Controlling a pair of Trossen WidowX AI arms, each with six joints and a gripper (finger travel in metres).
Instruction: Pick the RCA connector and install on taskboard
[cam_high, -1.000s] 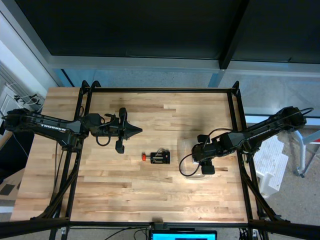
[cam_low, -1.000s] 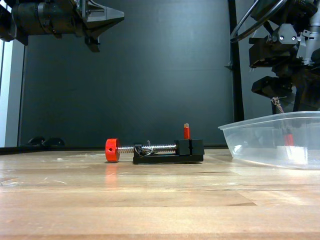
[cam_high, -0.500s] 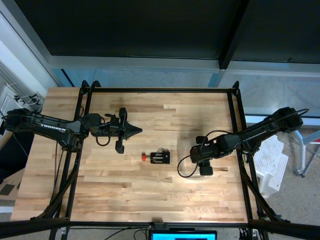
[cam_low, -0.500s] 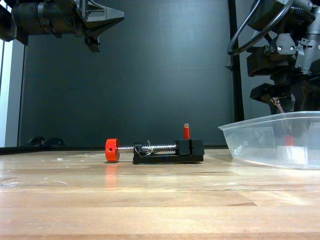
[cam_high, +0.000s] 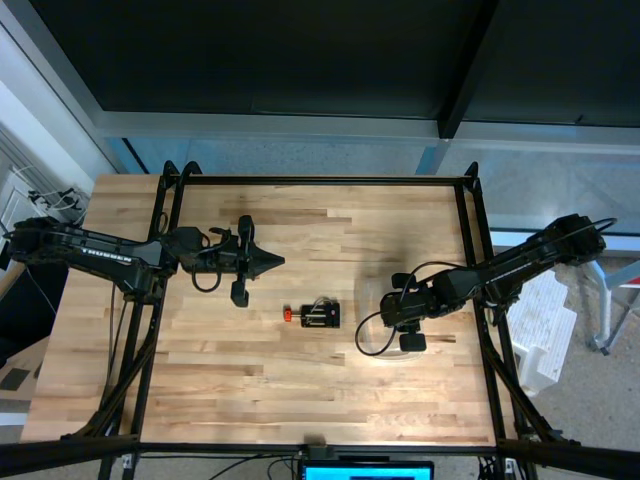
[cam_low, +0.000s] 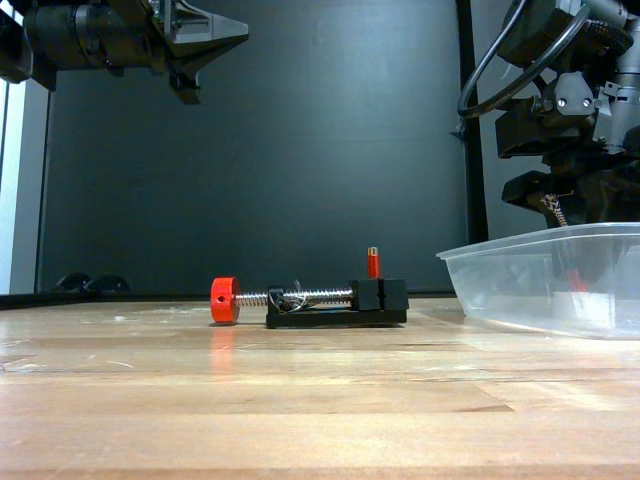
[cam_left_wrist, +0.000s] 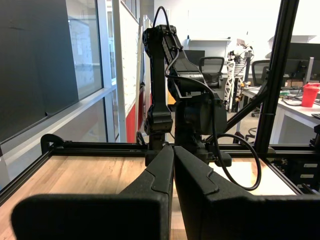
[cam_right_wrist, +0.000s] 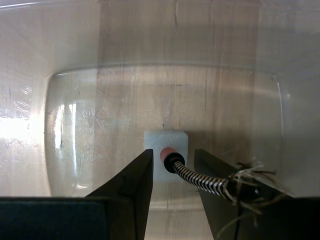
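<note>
The taskboard (cam_high: 320, 316) is a small black block with a red knob (cam_low: 225, 300), lying mid-table. The RCA connector (cam_right_wrist: 169, 156) has a red collar and a braided cable, and stands in a small white foam block (cam_right_wrist: 155, 172) on the floor of a clear tray (cam_low: 540, 250). My right gripper (cam_right_wrist: 172, 151) reaches down into the tray, open, with one finger on each side of the connector and not touching it. It shows over the tray (cam_high: 405, 325) right of the taskboard. My left gripper (cam_high: 275, 262) hangs shut and empty high over the table's left half, far from both.
A black frame (cam_high: 320, 181) runs around the table's back and sides. The tray's walls (cam_right_wrist: 50, 125) enclose the right gripper closely. A frayed end of the braided cable (cam_right_wrist: 250, 172) lies beside the right finger.
My right gripper has sunk a little lower into the tray and shifted slightly left. The left arm has not moved.
</note>
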